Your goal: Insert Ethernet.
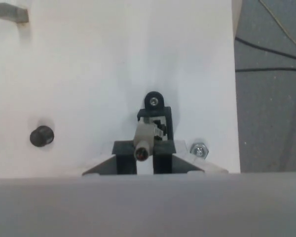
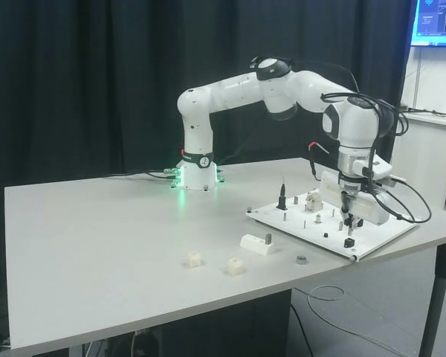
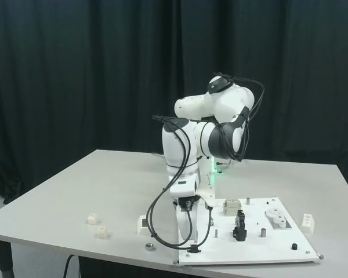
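Down over the white task board [image 2: 379, 232] we go, and the jaws [image 1: 144, 159] are closed on the Ethernet plug [image 1: 144, 140], gripping it between two black fingers [image 1: 123, 157] in the wrist view. The plug's nose is tilted into the black Ethernet socket [image 1: 160, 118], a small holder fixed to the board by a screw at its far tab; whether the plug is fully seated, I cannot tell. Just beside the fingers sits a hex nut [image 1: 199, 150] on the board, and well off to the other side a black round peg [image 1: 41, 136] stands up from it.

From the first room view, the white arm [image 2: 282, 85] reaches from its green-lit base [image 2: 196, 177] across the grey counter [image 2: 97, 230] and drops its wrist straight down onto the board near the counter's edge. Off the board lie two small white blocks [image 2: 195, 259], a longer white block [image 2: 257, 243] and a small ring [image 2: 302, 259], all apart from the jaws.
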